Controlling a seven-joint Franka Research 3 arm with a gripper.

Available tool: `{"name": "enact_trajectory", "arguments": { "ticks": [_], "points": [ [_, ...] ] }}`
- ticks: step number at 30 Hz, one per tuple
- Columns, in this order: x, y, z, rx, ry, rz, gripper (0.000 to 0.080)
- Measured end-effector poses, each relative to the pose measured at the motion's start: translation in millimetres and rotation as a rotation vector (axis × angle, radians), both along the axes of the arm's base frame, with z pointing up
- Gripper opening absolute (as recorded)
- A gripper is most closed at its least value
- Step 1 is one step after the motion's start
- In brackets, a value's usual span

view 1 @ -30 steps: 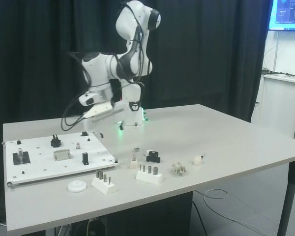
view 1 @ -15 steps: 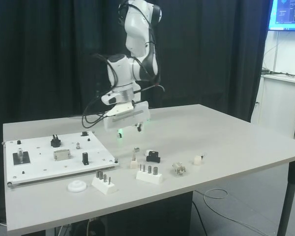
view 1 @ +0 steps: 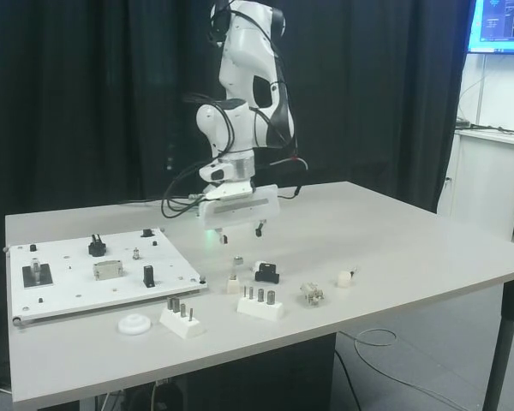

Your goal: Pick medium gear.

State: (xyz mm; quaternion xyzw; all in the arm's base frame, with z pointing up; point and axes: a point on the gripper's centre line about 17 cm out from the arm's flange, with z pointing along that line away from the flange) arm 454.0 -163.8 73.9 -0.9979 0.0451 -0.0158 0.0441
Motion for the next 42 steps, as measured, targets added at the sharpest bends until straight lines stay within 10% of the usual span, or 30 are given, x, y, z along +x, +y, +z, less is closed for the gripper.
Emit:
{"name": "enact_trajectory", "arguments": {
  "ticks": [42],
  "points": [
    [20.4,40,-59.7,-0.141,-0.038,-0.056,0.08]
  ]
}}
